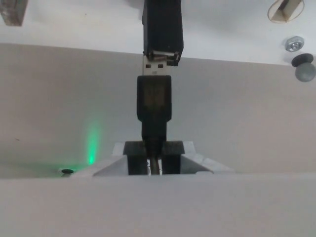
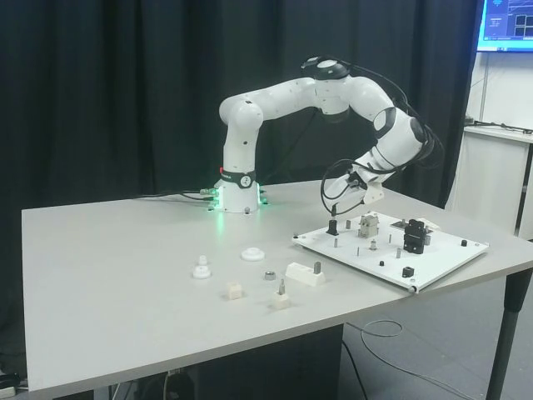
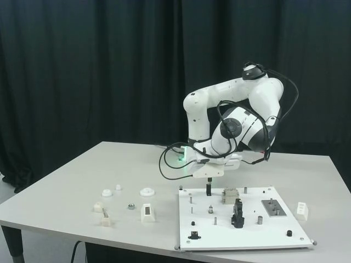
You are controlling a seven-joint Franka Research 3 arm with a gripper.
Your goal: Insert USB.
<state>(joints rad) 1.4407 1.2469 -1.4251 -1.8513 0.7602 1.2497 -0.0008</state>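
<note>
In the wrist view my gripper [image 1: 154,160] is shut on the rear of a black USB plug [image 1: 154,98]. The plug's metal tip [image 1: 154,66] meets the mouth of the black USB socket [image 1: 163,29], which stands on the white board [image 1: 232,29]. How far the tip is inside I cannot tell. From the first room view the gripper [image 2: 333,207] hangs straight over the socket [image 2: 332,226] at the board's [image 2: 441,262] near-left corner. The second room view shows the gripper [image 3: 209,178] just above the socket [image 3: 208,190] on the board [image 3: 219,235].
The board carries pegs, a metal block [image 3: 231,195], a black clamp [image 3: 238,212] and a grey plate [image 3: 272,207]. A nut [image 1: 294,44] and a knob [image 1: 304,66] lie near the socket. Several white parts [image 2: 304,273] and a gear [image 2: 252,254] sit on the grey table [image 2: 108,275].
</note>
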